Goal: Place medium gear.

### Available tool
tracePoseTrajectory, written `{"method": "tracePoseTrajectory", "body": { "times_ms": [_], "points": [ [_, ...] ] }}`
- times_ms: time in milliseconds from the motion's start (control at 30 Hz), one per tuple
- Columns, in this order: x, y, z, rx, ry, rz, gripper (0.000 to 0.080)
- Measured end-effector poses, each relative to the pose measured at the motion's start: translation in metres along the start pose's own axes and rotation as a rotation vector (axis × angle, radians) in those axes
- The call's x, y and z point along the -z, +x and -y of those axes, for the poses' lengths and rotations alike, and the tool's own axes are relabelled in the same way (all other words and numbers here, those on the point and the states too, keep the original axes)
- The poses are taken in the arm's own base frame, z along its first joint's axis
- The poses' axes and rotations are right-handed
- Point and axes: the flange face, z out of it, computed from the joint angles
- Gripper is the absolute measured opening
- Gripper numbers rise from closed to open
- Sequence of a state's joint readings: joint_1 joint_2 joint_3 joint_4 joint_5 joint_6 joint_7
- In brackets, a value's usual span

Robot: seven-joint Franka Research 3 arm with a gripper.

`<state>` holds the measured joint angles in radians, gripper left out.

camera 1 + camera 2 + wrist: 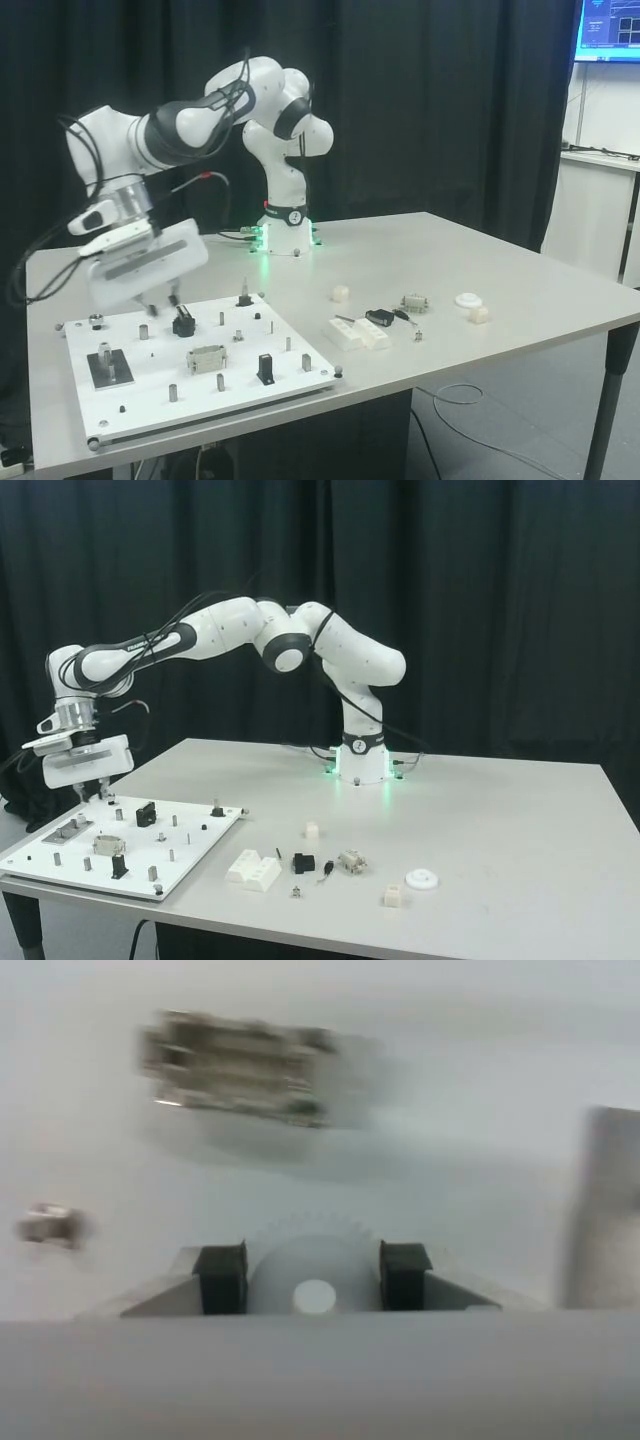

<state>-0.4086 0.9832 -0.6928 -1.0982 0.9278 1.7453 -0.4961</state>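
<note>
Inspection finding: the end effector [314, 1276] is clamped on the medium gear [314, 1260], a white toothed disc with a central bore, held between the two black finger pads [221, 1278]. The grip sits across the gear's rim, teeth showing above the pads.

Position: in both room views the white arm holds the end effector [95, 792] above the far left part of the white assembly board [250, 385], which lies on the grey bench [520, 290]. The gear is carried in the air, not yet seated. In the wrist view a metal connector block [240, 1067] and a small metal stud [50, 1224] lie on the board beyond the fingers.

Judgement on the step in hand: this is the transport and alignment phase before placing. The board carries several upright pegs; which one is meant for this gear cannot be told from these views.

Recommendations:
- Keep the gear level, so the bore meets the peg squarely
- Centre the bore over the peg before lowering; correct sideways first, then descend
- Lower slowly, since a tilted gear may bind on the shaft
- Release only once the gear rests flat on the board

Elsewhere, another white gear [421, 880] lies on the bench, well apart from the board
</note>
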Motion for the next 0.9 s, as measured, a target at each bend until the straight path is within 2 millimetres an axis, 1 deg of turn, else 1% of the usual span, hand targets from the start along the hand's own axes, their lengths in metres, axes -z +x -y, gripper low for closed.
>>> {"method": "tracePoseTrajectory", "body": {
  "times_ms": [133,333,600,900],
  "points": [
    [-0.006,-0.009,0.022,-0.009,0.017,0.050,0.0282],
    [-0.018,-0.027,0.057,-0.031,0.031,0.111,0.0282],
    [-0.034,-0.057,0.108,-0.064,0.024,0.172,0.0282],
    [-0.055,-0.093,0.167,-0.106,-0.023,0.196,0.0282]
  ]
}}
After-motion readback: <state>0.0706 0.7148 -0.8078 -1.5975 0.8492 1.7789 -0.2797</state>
